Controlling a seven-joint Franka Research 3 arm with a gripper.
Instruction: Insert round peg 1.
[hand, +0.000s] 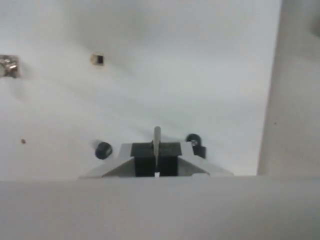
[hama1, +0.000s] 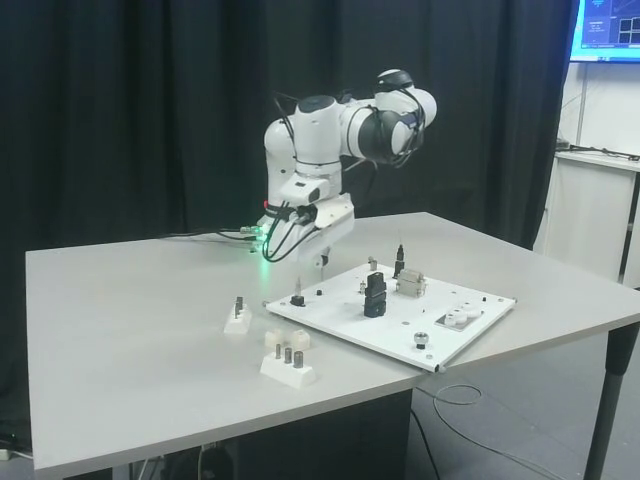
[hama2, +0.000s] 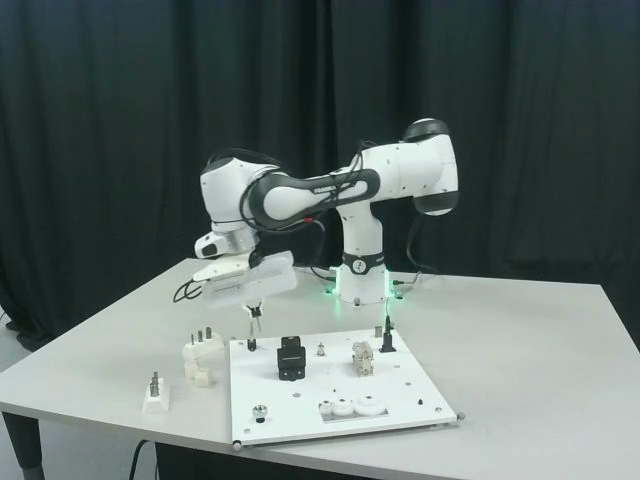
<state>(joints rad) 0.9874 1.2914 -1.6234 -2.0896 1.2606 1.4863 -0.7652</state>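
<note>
1. We record the white arm reaching out over the white board (hama1: 470, 335) on the grey table (hama1: 130, 330).
2. The gripper (hand: 157, 150) hangs above the board's corner; its fingers are drawn close on a thin grey round peg (hand: 157, 137) that points down, its tip clear of the board.
3. In the wrist view we note a black knob (hand: 103, 150) and a second black part (hand: 195, 142) on the board, either side of the peg.
4. We list a black block (hama2: 291, 358) mid-board and, off the board, white holders (hama1: 288, 362) with upright pins; which hole suits the peg we cannot tell.
</note>
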